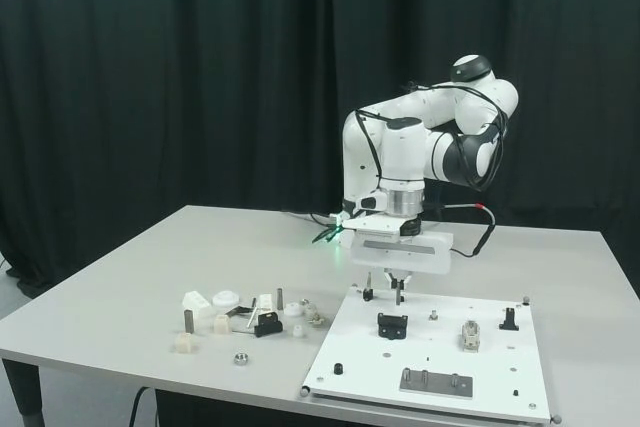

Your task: Place square peg 2.

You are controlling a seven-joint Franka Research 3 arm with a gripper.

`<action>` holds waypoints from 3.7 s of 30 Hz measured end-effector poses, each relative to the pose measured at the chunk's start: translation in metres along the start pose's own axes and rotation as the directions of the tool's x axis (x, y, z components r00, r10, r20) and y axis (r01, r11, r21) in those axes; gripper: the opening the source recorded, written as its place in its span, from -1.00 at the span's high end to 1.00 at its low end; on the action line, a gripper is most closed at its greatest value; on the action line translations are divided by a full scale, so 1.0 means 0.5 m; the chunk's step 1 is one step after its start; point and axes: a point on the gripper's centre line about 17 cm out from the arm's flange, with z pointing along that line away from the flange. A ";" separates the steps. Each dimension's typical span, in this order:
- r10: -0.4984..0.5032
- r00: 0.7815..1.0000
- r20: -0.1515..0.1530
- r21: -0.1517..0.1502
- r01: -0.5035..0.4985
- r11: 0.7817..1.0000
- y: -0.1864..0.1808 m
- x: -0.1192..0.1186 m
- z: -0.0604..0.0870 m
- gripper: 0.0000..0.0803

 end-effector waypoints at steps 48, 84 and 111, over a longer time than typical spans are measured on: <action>-0.032 0.999 -0.031 -0.191 0.025 0.981 0.492 0.111 -0.042 0.82; -0.026 0.999 -0.033 -0.176 0.019 0.984 0.846 0.077 0.027 0.82; -0.032 0.997 -0.068 -0.083 0.026 0.996 0.954 0.258 0.057 0.82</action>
